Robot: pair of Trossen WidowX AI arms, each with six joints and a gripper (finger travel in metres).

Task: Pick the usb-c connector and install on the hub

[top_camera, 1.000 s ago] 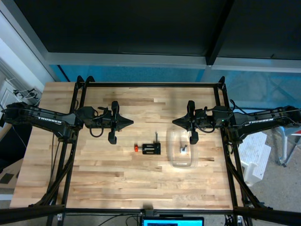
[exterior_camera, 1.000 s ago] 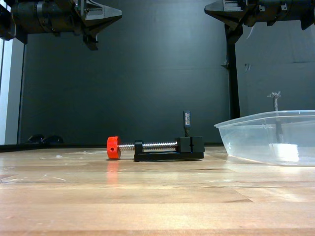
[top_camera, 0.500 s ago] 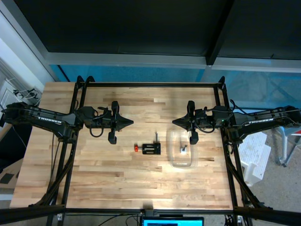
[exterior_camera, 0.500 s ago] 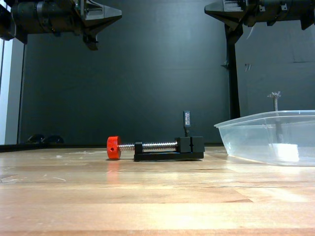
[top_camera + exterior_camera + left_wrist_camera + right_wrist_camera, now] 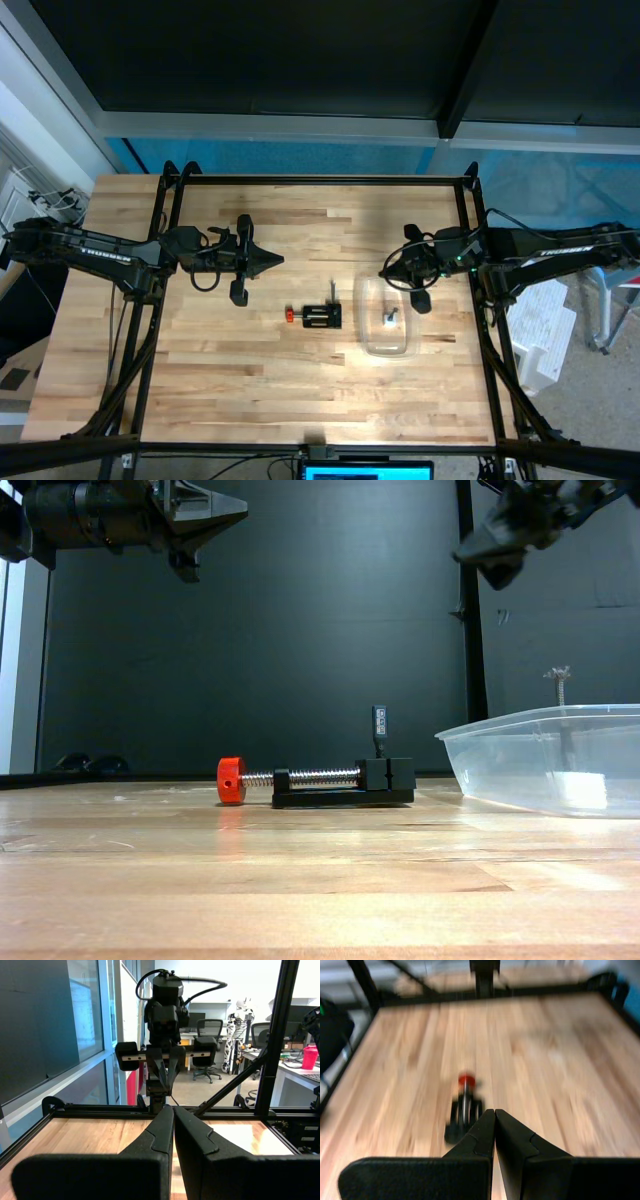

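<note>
- Sizing this up: the usb-c connector (image 5: 390, 317) lies loose in the clear tub (image 5: 366, 343) just right of the vise (image 5: 321, 317), with nothing gripping it.
- Its cable end pokes up past the tub's rim in the low view, so its long axis looks roughly upright.
- Right claw (image 5: 384, 274) hangs high, behind and right of the vise, nose tipped down toward the tub, fingers pressed together, empty. It's clearly the nearer arm, and I'd guess it needs to spread before dropping in.
- Left claw (image 5: 281, 260) hangs high, behind and left of the vise, fingers together, empty.
- The hub (image 5: 378, 720) stands upright, clamped in the vise.
- Count: two arms, one vise, tub, connector and hub, one counter (image 5: 240, 385).
</note>
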